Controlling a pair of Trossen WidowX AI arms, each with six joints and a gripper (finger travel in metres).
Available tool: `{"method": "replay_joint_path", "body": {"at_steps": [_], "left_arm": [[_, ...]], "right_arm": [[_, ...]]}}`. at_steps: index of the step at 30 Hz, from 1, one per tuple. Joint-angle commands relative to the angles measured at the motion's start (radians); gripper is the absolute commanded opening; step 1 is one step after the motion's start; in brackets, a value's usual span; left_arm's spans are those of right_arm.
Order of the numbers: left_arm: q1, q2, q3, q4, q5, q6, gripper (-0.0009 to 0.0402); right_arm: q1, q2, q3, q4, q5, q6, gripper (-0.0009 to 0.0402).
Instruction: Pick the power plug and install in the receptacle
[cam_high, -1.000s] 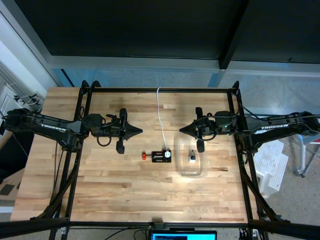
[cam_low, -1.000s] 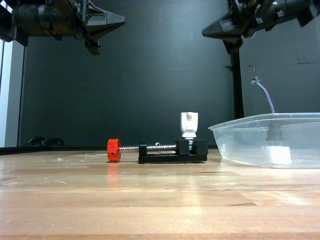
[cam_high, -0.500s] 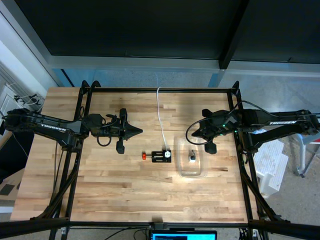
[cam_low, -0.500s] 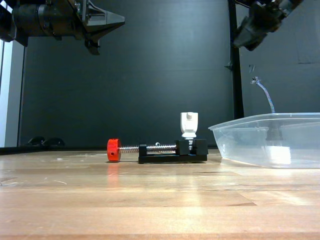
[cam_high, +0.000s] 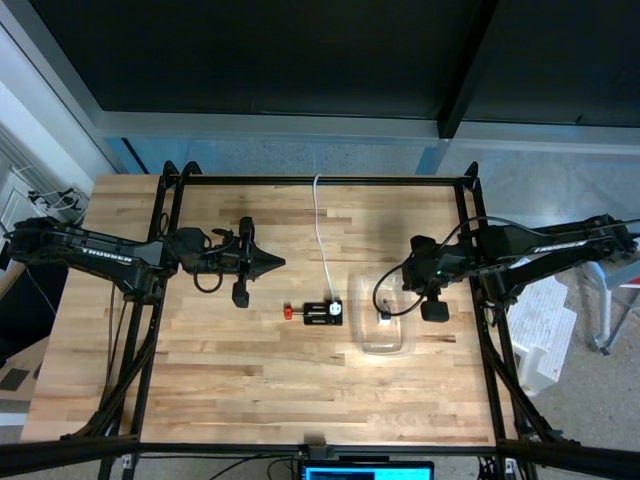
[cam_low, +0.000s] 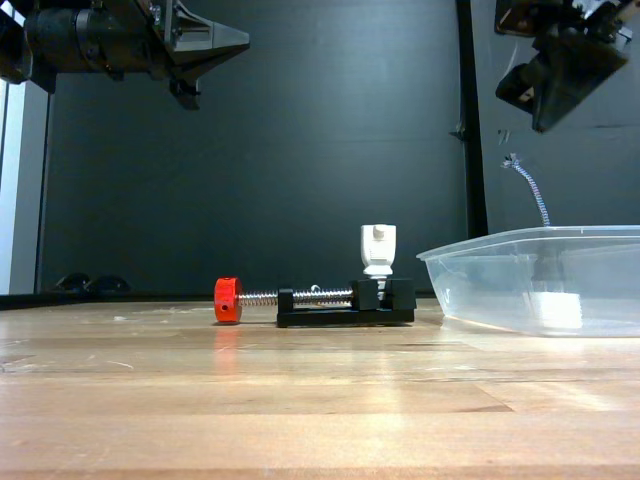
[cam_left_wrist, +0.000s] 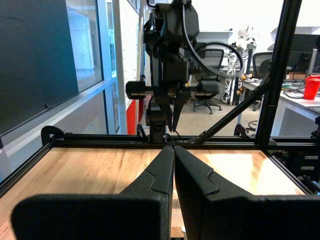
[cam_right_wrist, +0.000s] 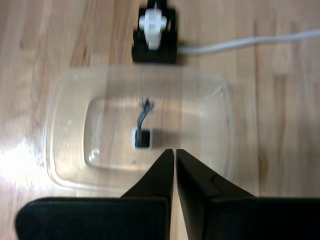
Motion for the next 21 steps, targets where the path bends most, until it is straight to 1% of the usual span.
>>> {"method": "replay_joint_path", "body": {"at_steps": [1, 7, 10, 15, 21], "left_arm": [[0.0, 0.0, 0.0, 0.0, 0.0, 0.0, 0.0], [0.0, 0.0, 0.0, 0.0, 0.0, 0.0, 0.0], [0.0, 0.0, 0.0, 0.0, 0.0, 0.0, 0.0], [0.0, 0.0, 0.0, 0.0, 0.0, 0.0, 0.0], [0.0, 0.0, 0.0, 0.0, 0.0, 0.0, 0.0]], "right_arm": [[0.019, 0.039, -0.001, -0.005, 0.0, 0.011, 0.0057], [0.038, 0.117, -0.003, -0.002, 0.001, 0.05, 0.0152], [0.046, 0.153, -0.003, 0.006, 0.001, 0.06, 0.0188], [0.063, 0.209, -0.011, 0.032, 0.002, 0.063, 0.0217], [0.084, 0.251, -0.027, 0.072, 0.006, 0.086, 0.0225]]}}
